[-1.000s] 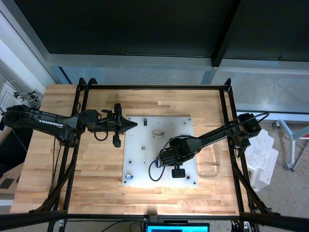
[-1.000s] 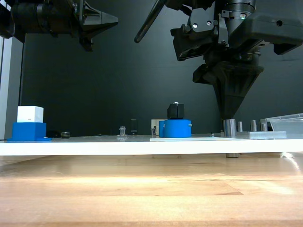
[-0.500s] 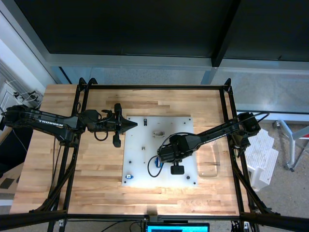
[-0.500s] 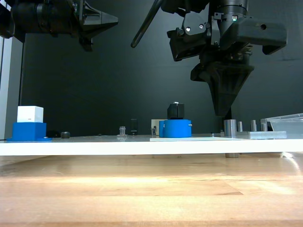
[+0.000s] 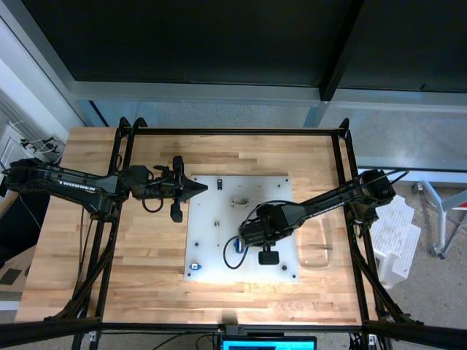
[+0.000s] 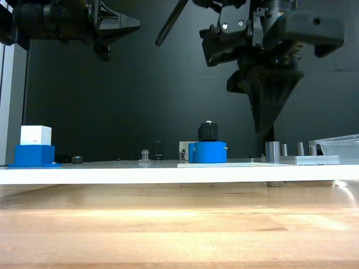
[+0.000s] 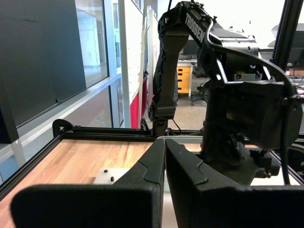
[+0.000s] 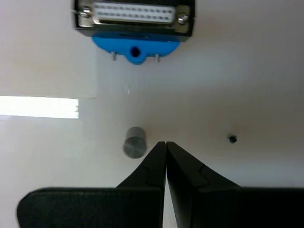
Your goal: Remove the 16mm cylinder and place in the container
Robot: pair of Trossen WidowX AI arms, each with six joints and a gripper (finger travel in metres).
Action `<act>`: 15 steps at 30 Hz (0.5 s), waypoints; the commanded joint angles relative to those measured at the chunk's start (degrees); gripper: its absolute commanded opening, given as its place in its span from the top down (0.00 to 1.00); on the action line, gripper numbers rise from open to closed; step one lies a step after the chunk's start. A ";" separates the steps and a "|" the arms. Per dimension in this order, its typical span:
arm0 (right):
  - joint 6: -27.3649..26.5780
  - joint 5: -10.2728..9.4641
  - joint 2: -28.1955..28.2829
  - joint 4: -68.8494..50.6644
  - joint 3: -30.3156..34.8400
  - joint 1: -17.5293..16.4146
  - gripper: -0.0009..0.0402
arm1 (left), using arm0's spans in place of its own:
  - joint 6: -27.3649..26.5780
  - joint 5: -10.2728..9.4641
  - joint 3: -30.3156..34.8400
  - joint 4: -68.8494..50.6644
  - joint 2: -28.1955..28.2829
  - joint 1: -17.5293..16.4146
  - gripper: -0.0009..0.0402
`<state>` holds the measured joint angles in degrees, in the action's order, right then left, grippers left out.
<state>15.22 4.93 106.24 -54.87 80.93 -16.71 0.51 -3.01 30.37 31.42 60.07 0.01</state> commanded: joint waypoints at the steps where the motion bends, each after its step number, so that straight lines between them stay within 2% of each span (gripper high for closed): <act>1: 1.01 -0.02 -0.50 0.04 0.02 -0.63 0.98 | 0.00 0.02 0.00 0.00 0.02 -0.02 0.98; 7: 2.54 0.04 -0.79 0.15 0.02 -1.33 0.95 | 0.00 0.00 0.00 0.00 0.02 0.00 0.98; 15: 2.93 0.04 -0.79 0.26 0.02 -1.51 0.76 | 0.00 0.00 0.00 0.00 0.02 0.00 0.98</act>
<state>18.17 4.95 105.47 -54.70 80.95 -18.15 0.51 -3.01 30.37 31.40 60.07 0.01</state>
